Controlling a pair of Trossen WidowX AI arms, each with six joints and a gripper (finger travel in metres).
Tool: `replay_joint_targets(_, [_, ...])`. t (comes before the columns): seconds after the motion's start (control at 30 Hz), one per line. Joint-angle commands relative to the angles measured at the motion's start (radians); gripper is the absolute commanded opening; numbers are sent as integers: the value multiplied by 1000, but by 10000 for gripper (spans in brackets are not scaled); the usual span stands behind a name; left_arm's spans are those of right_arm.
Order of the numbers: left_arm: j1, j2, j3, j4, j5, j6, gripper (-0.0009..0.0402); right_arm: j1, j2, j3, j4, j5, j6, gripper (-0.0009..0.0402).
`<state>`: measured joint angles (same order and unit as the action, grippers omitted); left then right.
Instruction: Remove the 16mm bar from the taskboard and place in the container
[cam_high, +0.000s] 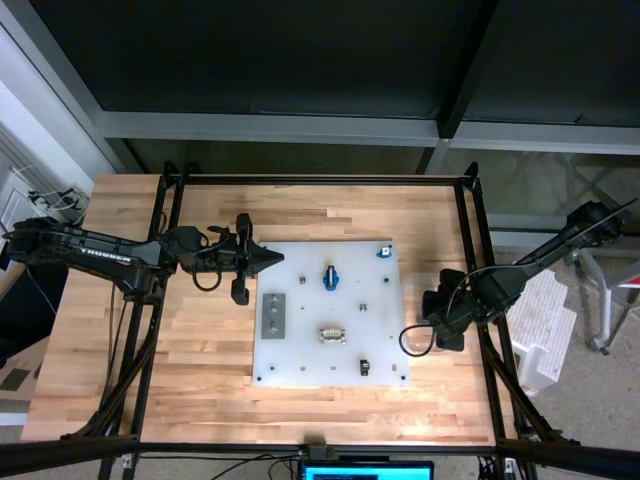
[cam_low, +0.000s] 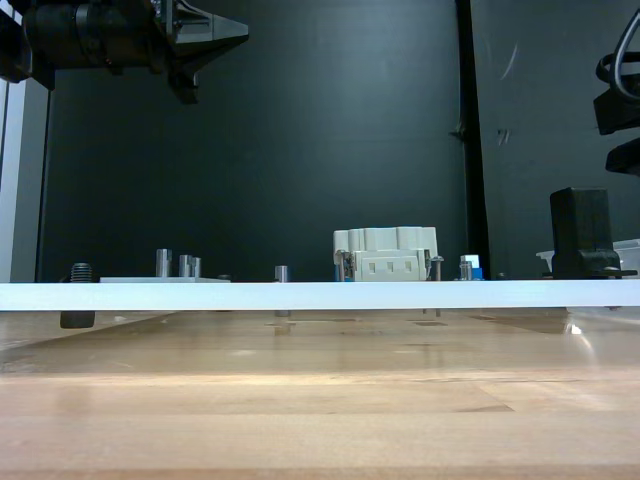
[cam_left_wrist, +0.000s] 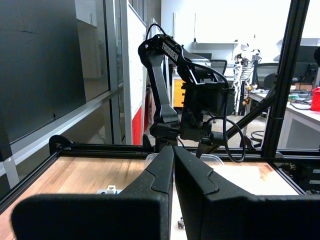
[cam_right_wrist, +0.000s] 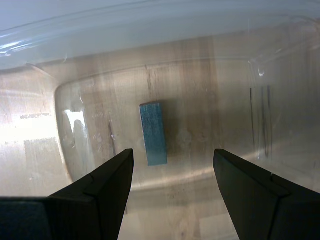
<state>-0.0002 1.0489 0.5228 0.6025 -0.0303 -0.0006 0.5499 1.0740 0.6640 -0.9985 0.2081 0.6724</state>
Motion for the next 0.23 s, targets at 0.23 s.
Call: replay_joint_targets(0.23, [0,0,0,0,0,0,0,-4,1,2,34,-31,-29,212])
